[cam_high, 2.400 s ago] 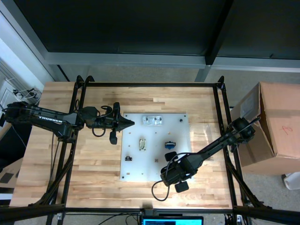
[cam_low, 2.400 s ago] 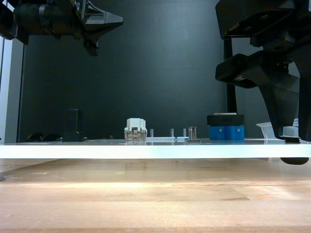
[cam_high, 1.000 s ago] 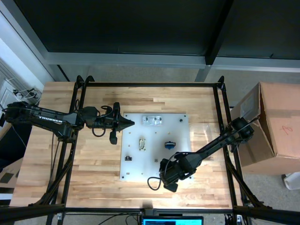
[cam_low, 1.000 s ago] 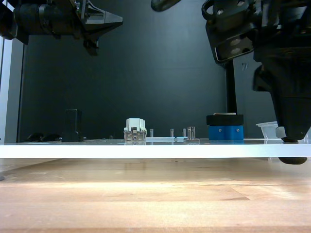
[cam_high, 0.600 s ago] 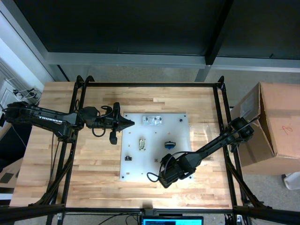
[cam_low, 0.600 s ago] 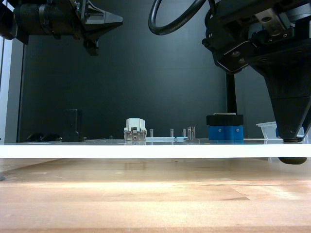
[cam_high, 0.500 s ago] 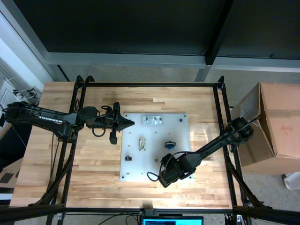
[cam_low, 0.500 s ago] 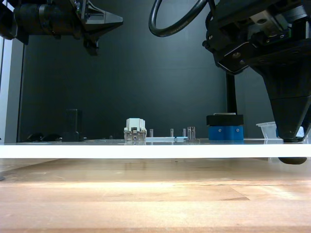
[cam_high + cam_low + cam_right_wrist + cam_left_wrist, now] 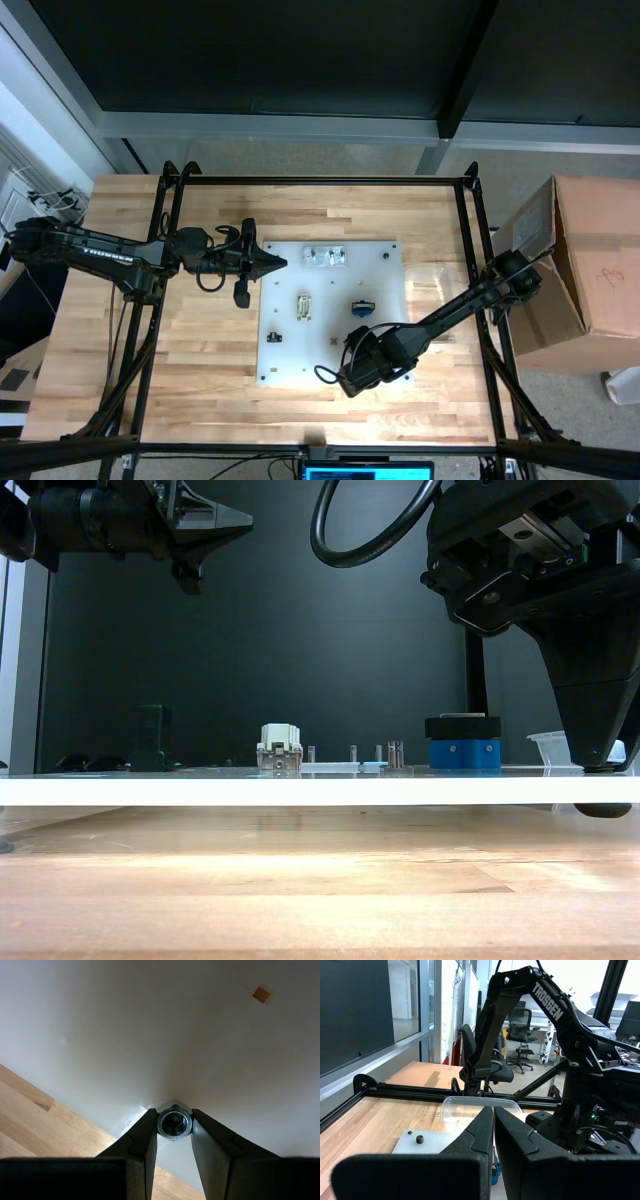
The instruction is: Pick the M12 nut and place it on its threads and fasten
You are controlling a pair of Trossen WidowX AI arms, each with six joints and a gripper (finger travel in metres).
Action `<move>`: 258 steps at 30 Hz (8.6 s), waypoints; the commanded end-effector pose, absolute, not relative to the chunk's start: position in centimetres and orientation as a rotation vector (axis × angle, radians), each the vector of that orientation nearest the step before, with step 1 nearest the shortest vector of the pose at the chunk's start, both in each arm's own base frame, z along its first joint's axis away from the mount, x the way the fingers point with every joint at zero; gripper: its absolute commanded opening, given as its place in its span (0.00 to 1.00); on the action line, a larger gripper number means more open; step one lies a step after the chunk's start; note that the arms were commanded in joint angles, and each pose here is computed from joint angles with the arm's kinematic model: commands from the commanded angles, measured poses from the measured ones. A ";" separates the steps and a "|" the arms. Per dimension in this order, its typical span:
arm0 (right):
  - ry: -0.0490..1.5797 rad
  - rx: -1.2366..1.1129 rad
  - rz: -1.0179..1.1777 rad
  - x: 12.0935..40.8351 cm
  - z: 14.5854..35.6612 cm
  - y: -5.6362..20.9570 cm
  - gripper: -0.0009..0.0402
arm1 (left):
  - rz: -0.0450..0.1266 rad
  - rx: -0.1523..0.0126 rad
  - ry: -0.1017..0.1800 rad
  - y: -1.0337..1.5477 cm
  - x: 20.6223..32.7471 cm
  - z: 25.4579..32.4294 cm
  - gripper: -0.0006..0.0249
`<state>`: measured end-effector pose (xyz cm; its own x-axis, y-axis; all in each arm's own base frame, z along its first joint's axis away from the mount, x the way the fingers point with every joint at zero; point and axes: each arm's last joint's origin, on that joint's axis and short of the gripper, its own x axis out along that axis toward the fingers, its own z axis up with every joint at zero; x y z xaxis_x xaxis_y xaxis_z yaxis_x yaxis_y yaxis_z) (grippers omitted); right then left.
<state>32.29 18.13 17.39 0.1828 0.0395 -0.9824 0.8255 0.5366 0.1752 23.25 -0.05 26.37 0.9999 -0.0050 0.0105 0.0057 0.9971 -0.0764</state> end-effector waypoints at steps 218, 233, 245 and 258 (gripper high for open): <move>1.444 0.093 -0.045 31.1 18.1 17.9 0.02 | -0.005 -0.076 -0.010 -0.04 23.3 26.36 0.02; 1.404 0.132 -0.049 31.5 18.0 18.2 0.02 | -0.005 -0.076 -0.010 -0.05 23.3 26.36 0.02; 1.480 0.149 0.090 31.2 18.1 18.5 0.02 | -0.005 -0.076 -0.011 -0.04 23.3 26.38 0.02; 1.446 0.134 0.061 31.1 18.6 18.3 0.02 | -0.005 -0.076 -0.010 -0.05 23.3 26.37 0.02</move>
<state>31.14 18.29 18.40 0.1162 0.1195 -0.9860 0.0417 0.9913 0.1251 23.26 -0.05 26.36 0.9999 -0.0046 0.0101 0.0053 0.9971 -0.0764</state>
